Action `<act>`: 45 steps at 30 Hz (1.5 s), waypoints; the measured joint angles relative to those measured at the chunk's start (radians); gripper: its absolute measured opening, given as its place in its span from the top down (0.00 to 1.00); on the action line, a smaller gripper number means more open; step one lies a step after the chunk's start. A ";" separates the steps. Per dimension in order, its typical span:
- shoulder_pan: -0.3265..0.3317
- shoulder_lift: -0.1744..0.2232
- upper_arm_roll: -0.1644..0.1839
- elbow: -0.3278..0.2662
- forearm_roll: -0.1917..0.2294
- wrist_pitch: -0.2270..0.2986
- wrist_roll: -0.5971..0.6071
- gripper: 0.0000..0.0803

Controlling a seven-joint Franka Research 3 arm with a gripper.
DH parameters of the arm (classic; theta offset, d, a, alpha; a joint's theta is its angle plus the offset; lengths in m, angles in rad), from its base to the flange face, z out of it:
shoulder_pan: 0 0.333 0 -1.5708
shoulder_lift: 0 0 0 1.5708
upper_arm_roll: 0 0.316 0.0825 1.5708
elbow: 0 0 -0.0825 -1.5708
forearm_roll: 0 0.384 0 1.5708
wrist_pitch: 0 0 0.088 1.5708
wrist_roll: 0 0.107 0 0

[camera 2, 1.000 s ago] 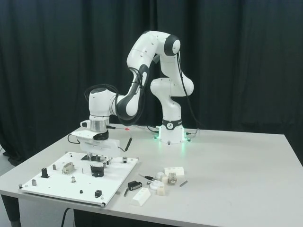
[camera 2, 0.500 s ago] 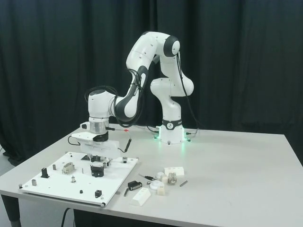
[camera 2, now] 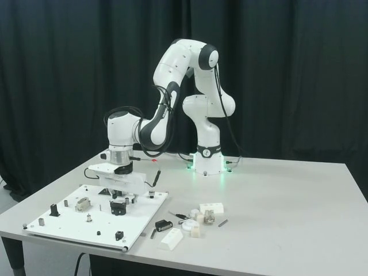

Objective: Remove round peg 4.

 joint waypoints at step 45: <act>0.002 0.008 0.001 -0.009 0.049 -0.002 -0.010 0.81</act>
